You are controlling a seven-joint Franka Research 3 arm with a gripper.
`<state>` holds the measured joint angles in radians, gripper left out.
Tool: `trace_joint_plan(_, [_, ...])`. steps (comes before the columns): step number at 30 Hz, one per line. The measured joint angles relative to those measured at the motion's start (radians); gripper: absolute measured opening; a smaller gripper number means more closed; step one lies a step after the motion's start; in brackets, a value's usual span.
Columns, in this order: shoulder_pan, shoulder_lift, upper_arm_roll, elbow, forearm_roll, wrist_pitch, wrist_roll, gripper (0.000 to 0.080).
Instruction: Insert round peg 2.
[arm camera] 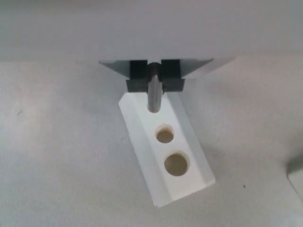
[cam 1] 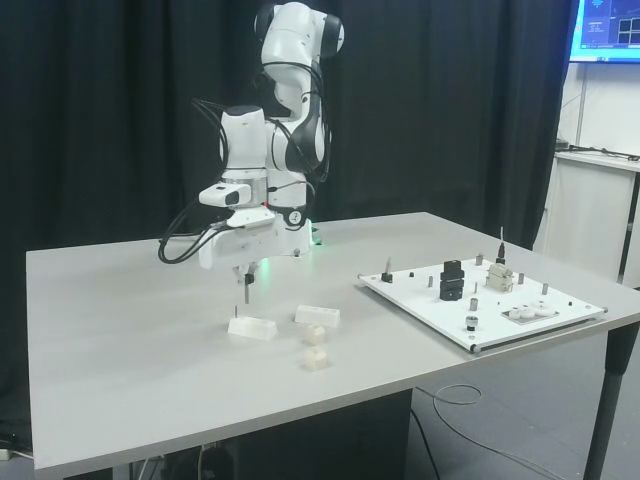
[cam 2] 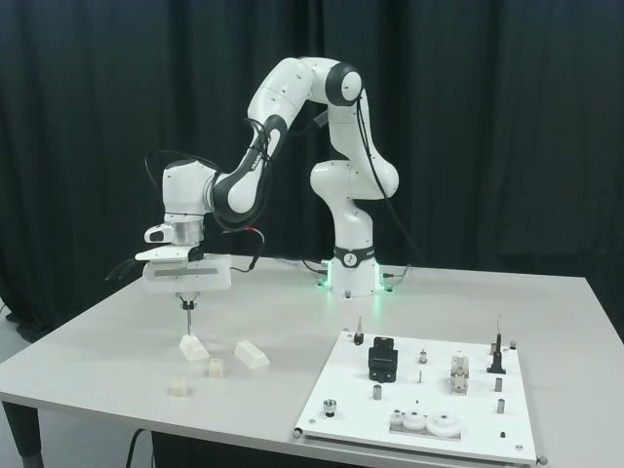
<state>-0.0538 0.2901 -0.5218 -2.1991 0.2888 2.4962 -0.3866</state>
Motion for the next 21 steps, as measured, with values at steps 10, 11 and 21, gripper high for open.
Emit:
trace_joint_plan(10, [0.006, 0.0, 0.0, 0.007, 0.0, -0.028, 0.017, 0.0055])
trace_joint_plan(11, [0.008, -0.001, 0.0, 0.008, 0.0, -0.032, 0.021, 0.0055])
trace_joint_plan(21, [0.031, -0.024, 0.0, 0.01, 0.0, -0.098, 0.059, 0.0055])
